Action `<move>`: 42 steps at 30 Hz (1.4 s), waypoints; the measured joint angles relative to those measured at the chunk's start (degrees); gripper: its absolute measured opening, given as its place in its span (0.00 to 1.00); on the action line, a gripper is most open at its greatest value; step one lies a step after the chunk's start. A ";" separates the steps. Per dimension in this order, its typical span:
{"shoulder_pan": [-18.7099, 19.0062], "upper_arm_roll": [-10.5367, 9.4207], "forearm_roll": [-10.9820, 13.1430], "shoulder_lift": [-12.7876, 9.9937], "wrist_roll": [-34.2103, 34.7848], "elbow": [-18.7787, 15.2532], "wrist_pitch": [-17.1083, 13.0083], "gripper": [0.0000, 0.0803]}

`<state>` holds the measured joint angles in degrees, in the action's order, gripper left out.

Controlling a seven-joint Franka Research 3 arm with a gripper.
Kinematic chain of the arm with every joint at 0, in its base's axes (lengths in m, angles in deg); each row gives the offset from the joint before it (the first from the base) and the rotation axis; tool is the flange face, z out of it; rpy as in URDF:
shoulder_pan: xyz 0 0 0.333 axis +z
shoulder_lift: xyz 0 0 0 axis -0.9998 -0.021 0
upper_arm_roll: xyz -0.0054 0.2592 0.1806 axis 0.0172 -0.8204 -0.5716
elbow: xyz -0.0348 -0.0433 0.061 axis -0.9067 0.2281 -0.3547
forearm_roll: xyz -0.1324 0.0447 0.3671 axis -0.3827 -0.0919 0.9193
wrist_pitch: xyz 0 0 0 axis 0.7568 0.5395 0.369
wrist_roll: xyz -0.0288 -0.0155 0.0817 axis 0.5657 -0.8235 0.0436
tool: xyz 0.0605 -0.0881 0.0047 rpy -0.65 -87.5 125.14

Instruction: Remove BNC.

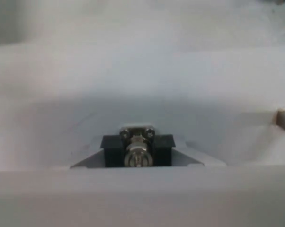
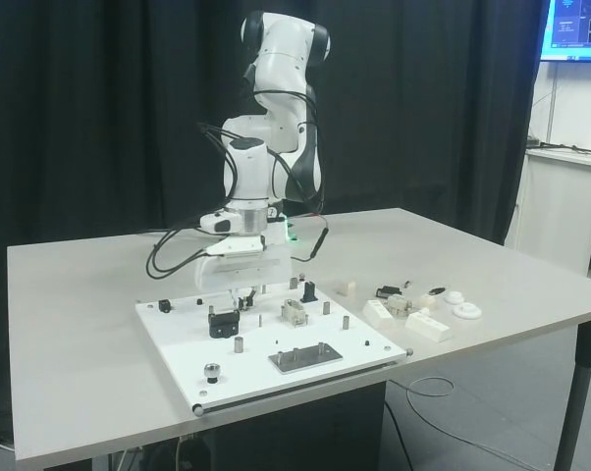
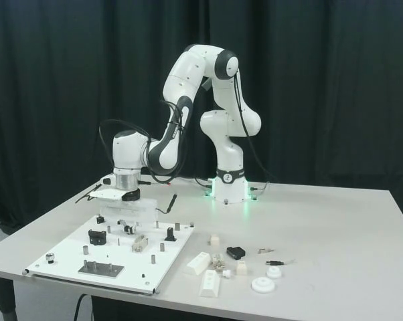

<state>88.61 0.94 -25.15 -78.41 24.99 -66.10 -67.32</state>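
Pincer (image 2: 242,291) hangs low over the back part of the white square task board (image 2: 178,363), wrist pointing straight down. Whether its fingers are apart or together: cannot tell; a pale translucent guard hides them in both room views, and the wrist view shows no fingertips.

Wrist view: the small metal BNC connector (image 1: 138,152), a cylindrical barrel on a plate with two screws, sits seated in its black rectangular mounting block (image 1: 113,151) on the board. It lies centred in line with the camera, ahead of the pincer, not yet enclosed.

Judgement on the step: approach and grasp. To do it well:
- keep the barrel centred between the fingers before descending;
- grip the barrel's collar, not the black block;
- a BNC usually locks by bayonet, so expect a short twist before pulling along the barrel's axis; a sideways pull risks jamming or shifting the board.

Farther out: a grey metal plate (image 2: 302,358) near the board's front edge, several white plastic parts (image 2: 418,319) loose on the grey desk (image 2: 70,294) beside the board.
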 joint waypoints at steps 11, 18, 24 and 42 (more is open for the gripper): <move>0.00 0.03 0.00 0.00 -9.34 0.01 0.04 0.15; 0.00 0.03 0.00 0.02 -16.08 0.01 0.06 0.15; 0.00 0.03 0.00 0.04 -25.39 0.01 0.12 0.15; 0.00 0.11 0.00 0.07 -42.62 0.08 0.35 0.15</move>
<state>88.62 1.04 -25.15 -78.34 -17.63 -66.01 -66.97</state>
